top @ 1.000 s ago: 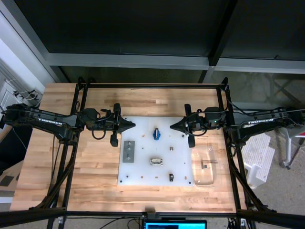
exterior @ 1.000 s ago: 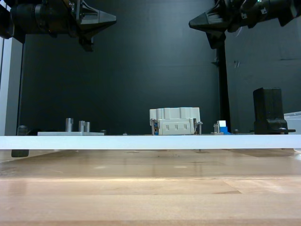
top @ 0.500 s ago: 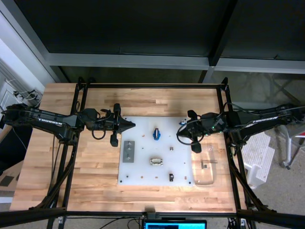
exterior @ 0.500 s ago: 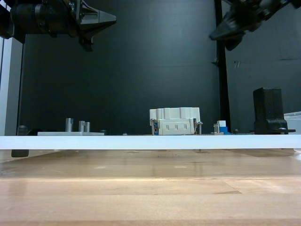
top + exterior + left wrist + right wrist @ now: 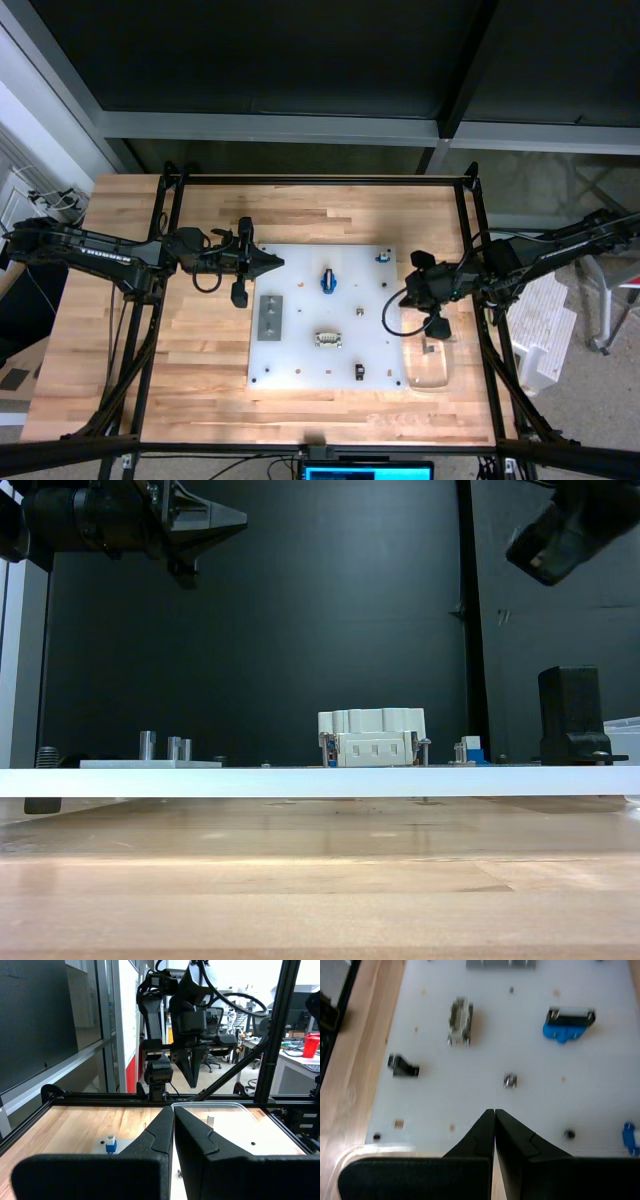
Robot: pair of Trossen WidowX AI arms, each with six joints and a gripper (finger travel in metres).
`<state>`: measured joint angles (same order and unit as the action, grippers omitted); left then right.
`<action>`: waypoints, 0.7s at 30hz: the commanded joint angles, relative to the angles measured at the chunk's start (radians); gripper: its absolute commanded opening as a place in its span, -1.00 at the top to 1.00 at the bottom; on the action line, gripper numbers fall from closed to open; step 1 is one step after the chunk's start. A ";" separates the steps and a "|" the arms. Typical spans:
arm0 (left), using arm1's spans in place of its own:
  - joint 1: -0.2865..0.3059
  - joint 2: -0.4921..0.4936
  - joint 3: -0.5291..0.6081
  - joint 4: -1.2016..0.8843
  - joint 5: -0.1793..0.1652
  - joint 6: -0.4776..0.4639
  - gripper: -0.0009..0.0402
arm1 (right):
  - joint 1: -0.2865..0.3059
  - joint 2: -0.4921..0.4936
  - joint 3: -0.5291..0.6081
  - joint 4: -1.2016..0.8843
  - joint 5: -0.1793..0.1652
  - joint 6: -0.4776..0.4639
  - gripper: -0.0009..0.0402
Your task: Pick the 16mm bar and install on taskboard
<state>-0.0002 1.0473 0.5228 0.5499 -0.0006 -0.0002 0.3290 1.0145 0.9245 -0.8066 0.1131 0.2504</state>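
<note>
Over on the right of the high view, the right gripper (image 5: 494, 1111) hangs above the seam between the taskboard (image 5: 300, 300) and the clear plastic tray (image 5: 425, 388), tilted down toward the board. Its own camera shows the two black fingers pressed together at their tips with nothing between them. Low down, from the table edge, that gripper shows only as a dark shape in the upper right of the frame, well above the board.

The 16mm bar (image 5: 428, 349) sits inside the tray as a tiny dark speck, just below the right gripper in the high view and apart from it. It is not on the board.

The left gripper (image 5: 173, 1110) is held level at the board's upper left corner, pointing right across the table. Its fingers are closed on each other and hold nothing.

On the white board I can make out the grey metal block (image 5: 270, 317) at left, the blue knob (image 5: 328, 281) near the top middle, a pale multi-pin connector (image 5: 327, 340) below it, and a black boxy connector (image 5: 359, 373) near the bottom edge.
</note>
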 commanded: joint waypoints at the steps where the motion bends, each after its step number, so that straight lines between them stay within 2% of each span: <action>1: 0.000 0.000 0.000 0.001 0.000 0.000 0.96 | 0.040 0.001 0.002 -0.052 0.000 0.035 0.96; 12: 0.000 0.000 0.000 0.000 0.000 0.000 0.96 | 0.126 0.002 0.001 -0.175 0.005 0.145 0.96; 21: 0.000 0.000 0.000 0.000 0.000 0.000 0.96 | 0.217 0.048 0.001 -0.233 0.026 0.259 0.96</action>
<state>-0.0002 1.0473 0.5228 0.5499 -0.0006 -0.0002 0.5335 1.0569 0.9260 -1.0382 0.1383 0.4915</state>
